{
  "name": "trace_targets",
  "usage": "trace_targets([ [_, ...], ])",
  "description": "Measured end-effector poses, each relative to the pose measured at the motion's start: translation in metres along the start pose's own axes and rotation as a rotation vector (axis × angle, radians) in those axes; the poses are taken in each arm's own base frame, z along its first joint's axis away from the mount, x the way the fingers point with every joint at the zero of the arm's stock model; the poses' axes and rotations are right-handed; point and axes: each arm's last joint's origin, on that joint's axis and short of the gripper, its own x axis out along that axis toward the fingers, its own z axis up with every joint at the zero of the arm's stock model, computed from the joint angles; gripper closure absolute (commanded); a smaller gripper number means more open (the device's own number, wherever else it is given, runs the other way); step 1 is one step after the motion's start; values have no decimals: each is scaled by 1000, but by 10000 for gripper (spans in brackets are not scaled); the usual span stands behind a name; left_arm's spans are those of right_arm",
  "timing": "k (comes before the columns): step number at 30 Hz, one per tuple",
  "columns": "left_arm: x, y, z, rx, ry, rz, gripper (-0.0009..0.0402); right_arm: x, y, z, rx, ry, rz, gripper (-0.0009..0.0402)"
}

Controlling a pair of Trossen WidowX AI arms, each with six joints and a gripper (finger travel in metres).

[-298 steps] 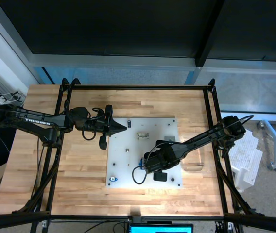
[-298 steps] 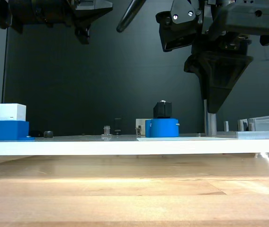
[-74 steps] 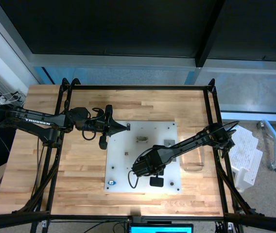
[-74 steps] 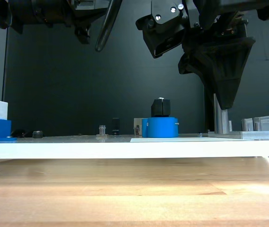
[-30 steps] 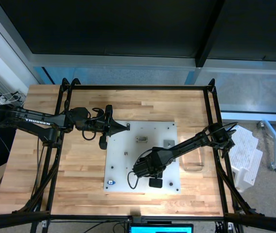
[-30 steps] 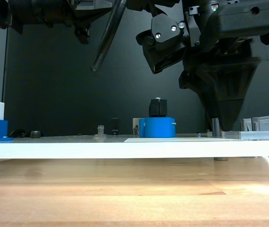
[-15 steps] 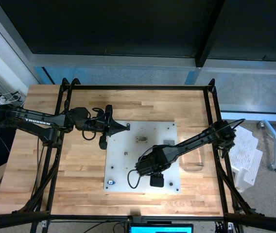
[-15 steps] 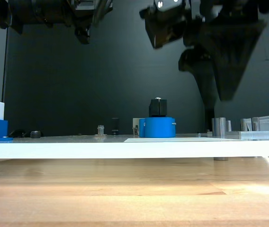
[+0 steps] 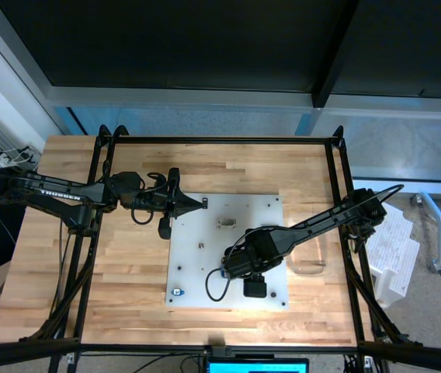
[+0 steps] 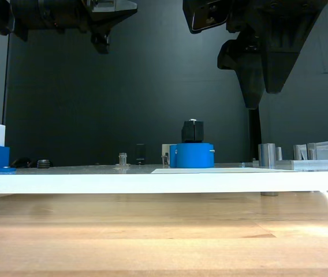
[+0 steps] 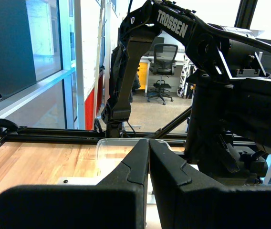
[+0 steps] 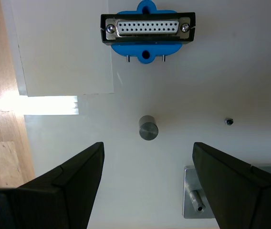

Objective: Pick the 16mm cylinder and install on the taskboard

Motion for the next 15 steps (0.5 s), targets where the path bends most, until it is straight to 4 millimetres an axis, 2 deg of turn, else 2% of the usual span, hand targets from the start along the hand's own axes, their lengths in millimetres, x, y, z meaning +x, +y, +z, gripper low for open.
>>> trace_targets([
  [7, 0, 0, 0, 0, 0, 0, 393, -5, -1, -1, -48, -11, 6, 135],
  [11, 0, 0, 0, 0, 0, 0, 393, -18, -6, -6, -84, -81, 3, 135],
  [15, 0, 0, 0, 0, 0, 0, 393, -33, -19, -17, -100, -208, 21, 135],
])
